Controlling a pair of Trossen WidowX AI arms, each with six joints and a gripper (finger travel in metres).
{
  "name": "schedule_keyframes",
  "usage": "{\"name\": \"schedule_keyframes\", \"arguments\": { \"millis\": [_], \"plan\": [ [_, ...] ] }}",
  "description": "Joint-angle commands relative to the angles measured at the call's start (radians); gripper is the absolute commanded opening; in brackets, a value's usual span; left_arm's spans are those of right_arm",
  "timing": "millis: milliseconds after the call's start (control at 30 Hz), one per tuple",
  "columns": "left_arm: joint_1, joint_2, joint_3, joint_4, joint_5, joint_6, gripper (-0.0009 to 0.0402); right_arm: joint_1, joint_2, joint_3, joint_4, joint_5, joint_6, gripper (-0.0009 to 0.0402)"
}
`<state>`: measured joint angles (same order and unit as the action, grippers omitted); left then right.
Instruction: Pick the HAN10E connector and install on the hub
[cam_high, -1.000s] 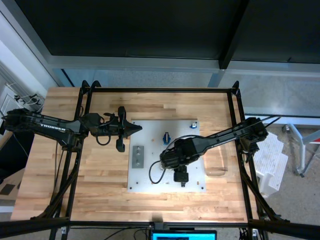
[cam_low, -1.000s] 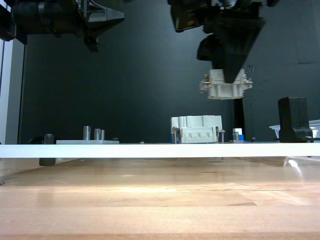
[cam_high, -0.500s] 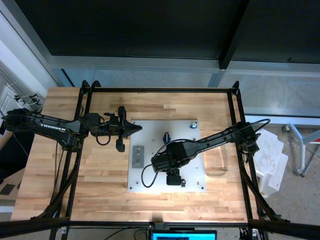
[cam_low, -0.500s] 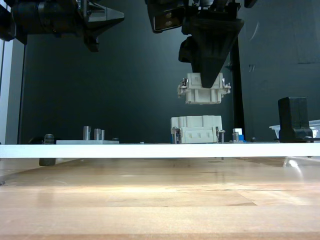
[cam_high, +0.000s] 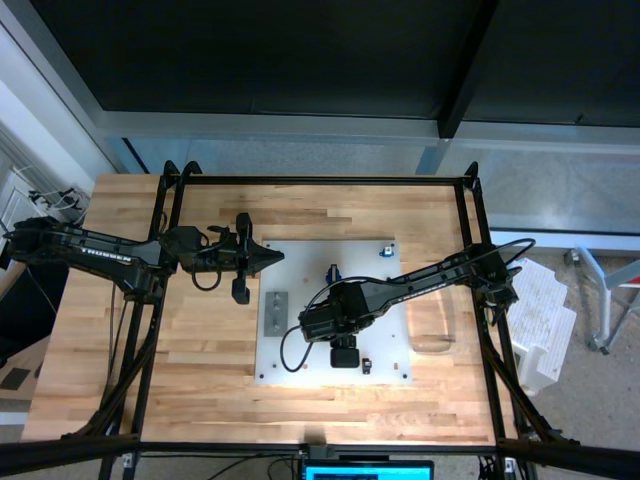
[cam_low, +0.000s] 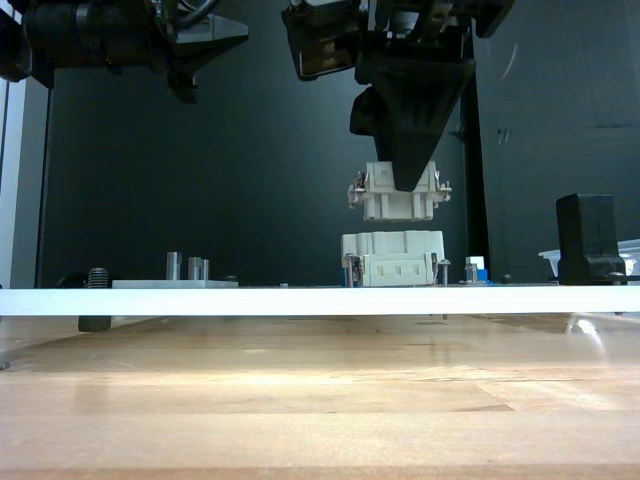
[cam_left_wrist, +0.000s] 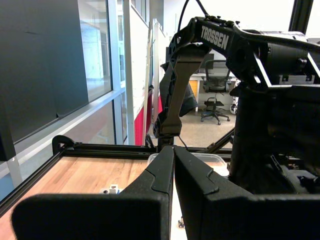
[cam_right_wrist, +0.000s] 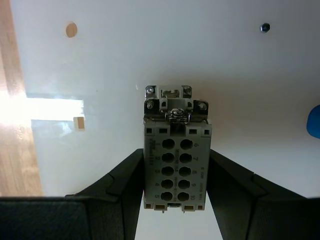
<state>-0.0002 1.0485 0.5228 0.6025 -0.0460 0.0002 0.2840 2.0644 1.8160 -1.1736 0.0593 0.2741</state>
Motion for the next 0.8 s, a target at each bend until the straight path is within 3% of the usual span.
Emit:
{"name": "schedule_keyframes", "arguments": {
  "millis": [33, 800],
  "plan": [
    [0.0, 0.0, 0.0, 0.0, 0.0, 0.0, 0.0, 0.0, 0.004, 0.001, 0.003, -0.004, 0.0, 0.0035],
    [0.0, 0.001, 0.0, 0.0, 0.0, 0.0, 0.0, 0.0, 0.009, -0.008, 0.033, 0.0, -0.003, 0.0035]
  ]
}}
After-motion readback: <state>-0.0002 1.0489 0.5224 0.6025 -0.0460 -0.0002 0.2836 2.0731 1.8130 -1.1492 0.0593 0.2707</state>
